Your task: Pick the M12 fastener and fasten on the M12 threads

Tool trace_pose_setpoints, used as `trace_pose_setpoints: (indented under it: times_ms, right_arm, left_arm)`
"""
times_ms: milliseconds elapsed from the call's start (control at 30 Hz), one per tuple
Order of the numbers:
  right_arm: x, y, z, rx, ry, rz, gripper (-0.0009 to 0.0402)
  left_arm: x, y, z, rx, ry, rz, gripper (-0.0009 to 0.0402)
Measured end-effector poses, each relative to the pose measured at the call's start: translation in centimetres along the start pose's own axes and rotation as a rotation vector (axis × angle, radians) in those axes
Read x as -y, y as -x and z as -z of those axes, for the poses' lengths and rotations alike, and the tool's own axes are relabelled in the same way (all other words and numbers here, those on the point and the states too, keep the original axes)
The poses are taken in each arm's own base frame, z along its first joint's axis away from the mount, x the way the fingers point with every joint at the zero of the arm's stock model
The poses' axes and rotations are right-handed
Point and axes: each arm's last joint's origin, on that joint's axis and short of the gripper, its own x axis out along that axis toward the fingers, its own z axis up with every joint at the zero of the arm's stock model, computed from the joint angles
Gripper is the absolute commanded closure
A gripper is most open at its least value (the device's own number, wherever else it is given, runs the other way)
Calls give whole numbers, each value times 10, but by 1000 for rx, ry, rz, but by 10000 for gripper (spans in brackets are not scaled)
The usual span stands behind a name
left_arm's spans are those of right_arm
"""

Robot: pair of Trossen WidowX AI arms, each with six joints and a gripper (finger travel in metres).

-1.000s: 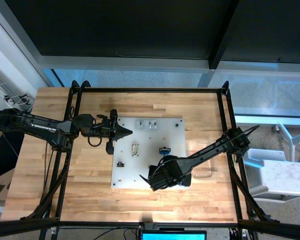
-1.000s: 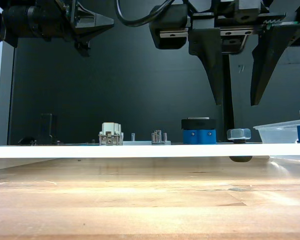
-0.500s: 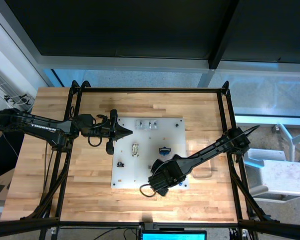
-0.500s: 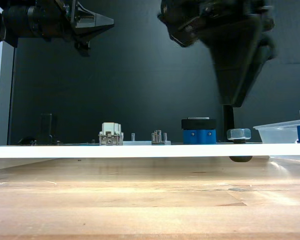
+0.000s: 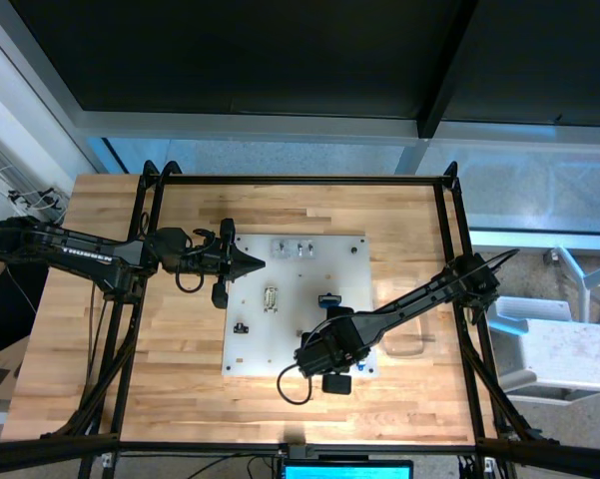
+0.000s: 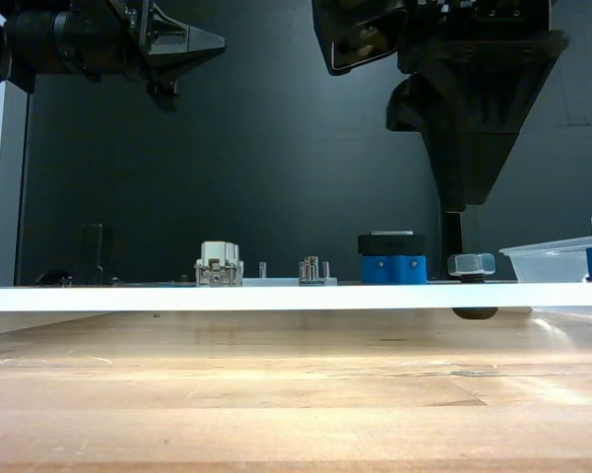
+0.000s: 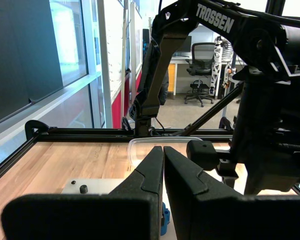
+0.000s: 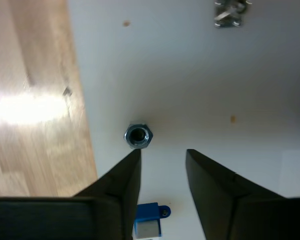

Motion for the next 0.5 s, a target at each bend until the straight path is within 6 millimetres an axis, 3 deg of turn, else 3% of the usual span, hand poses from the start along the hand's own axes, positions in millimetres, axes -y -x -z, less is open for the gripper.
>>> trace_pose_setpoints:
  times_ms: [167, 500]
  right_arm:
    - [8, -1, -4, -42, 26, -85, 398]
    - [14, -5, -8, -31, 39, -92, 393]
  left_arm:
    - [0, 0, 0, 0, 0, 0, 393]
    - [0, 0, 0, 0, 0, 0, 393]
